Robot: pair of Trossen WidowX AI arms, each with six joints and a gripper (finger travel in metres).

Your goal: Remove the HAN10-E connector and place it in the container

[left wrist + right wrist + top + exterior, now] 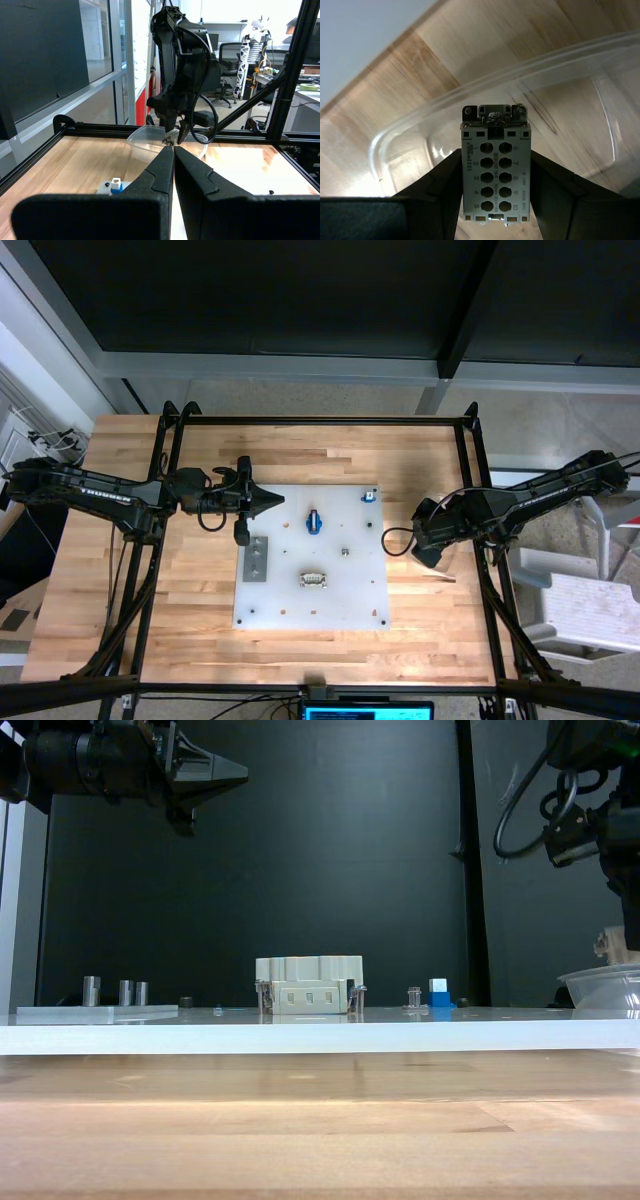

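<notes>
The HAN10-E connector (495, 170), a light-grey block with ten numbered holes, sits clamped upright in my right gripper (495, 155). It hangs over the container (485, 87), a clear tub on the wood at the board's right side. In the low view the container's rim (605, 982) shows under the right arm. My left gripper (270, 502) hovers high above the board's far-left corner with its fingers (160, 170) pressed together and nothing held.
A white task board (340, 612) lies mid-table. It carries a grey socket housing (314, 581), a flat grey plate with round holes (257, 560), a blue upright piece (313, 522) and a small blue-white part (369, 496). Black frame rails (320, 421) border the table.
</notes>
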